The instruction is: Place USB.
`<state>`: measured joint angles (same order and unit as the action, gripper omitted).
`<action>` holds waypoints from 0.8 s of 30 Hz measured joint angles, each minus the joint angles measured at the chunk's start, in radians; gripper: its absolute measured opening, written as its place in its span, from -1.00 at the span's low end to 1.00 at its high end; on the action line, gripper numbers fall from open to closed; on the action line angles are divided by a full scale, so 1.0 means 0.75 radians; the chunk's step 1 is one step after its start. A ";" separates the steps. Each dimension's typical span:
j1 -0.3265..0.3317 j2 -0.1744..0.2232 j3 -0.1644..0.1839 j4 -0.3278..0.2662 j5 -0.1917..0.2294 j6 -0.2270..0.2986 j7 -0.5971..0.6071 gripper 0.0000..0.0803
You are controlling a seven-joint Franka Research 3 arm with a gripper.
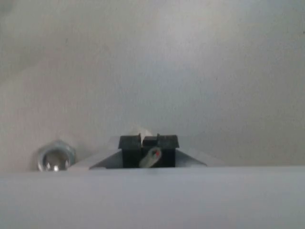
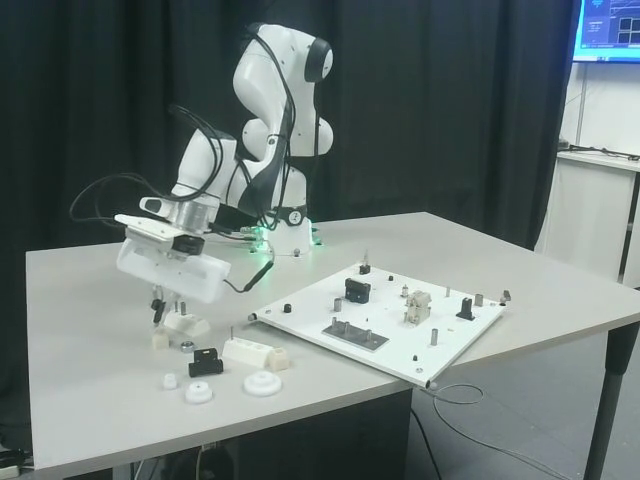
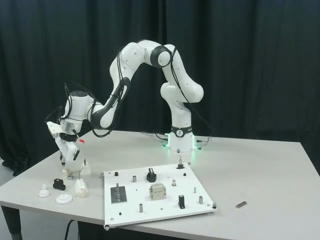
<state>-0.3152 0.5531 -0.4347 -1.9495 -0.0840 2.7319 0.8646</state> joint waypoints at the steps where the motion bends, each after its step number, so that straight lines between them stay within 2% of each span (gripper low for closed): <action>1: 0.000 -0.008 0.000 -0.009 0.006 0.001 -0.037 -0.84; 6: 0.000 -0.050 0.000 -0.061 0.027 0.024 -0.216 -0.84; 12: 0.000 -0.091 0.000 -0.122 0.066 0.085 -0.389 -0.84; 24: -0.001 -0.097 0.012 -0.202 0.194 0.233 -0.634 -0.84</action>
<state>-0.3162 0.4806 -0.4260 -2.1012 0.0619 2.9069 0.3890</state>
